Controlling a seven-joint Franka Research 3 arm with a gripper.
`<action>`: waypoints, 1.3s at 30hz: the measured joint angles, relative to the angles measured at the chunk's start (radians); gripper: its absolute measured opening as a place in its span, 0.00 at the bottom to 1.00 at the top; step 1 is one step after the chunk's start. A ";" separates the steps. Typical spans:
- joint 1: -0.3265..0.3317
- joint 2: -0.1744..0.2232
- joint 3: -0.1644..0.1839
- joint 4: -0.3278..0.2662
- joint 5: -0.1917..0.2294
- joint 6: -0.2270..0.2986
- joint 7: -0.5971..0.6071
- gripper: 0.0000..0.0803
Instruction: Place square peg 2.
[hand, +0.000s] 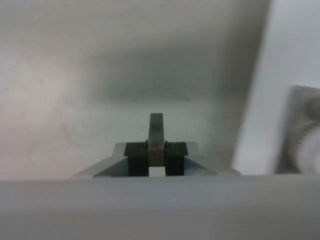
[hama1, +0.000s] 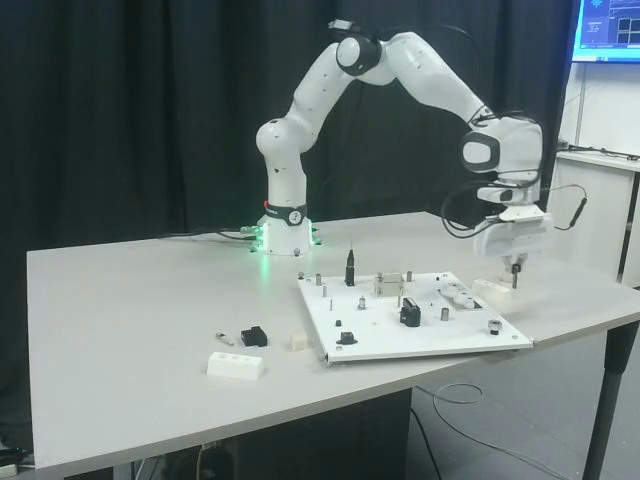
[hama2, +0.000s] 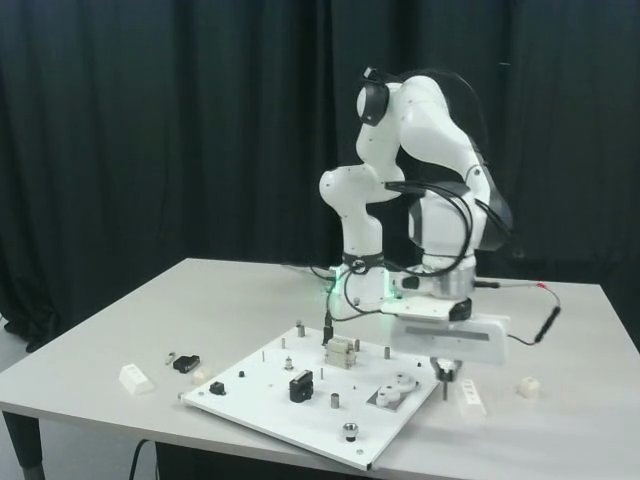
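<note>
— What is on the grey table (hama1: 130, 300)?
— A white board (hama1: 420, 335). Just beside its edge, the gripper (hand: 156, 161) is clamped on the square peg (hand: 156, 137), above a white holder block (hama2: 470, 396).

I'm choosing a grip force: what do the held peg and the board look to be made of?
The peg in the gripper looks like dull grey metal, though grey plastic is possible. The board looks like a white, smooth, rigid flat sheet with a matte face, probably plastic or painted metal.
</note>
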 joint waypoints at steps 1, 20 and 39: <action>0.003 0.010 0.001 0.009 0.000 0.000 0.004 0.08; 0.047 0.121 0.007 0.094 0.000 -0.003 0.077 0.08; 0.051 0.129 0.007 0.122 0.000 -0.047 0.121 0.86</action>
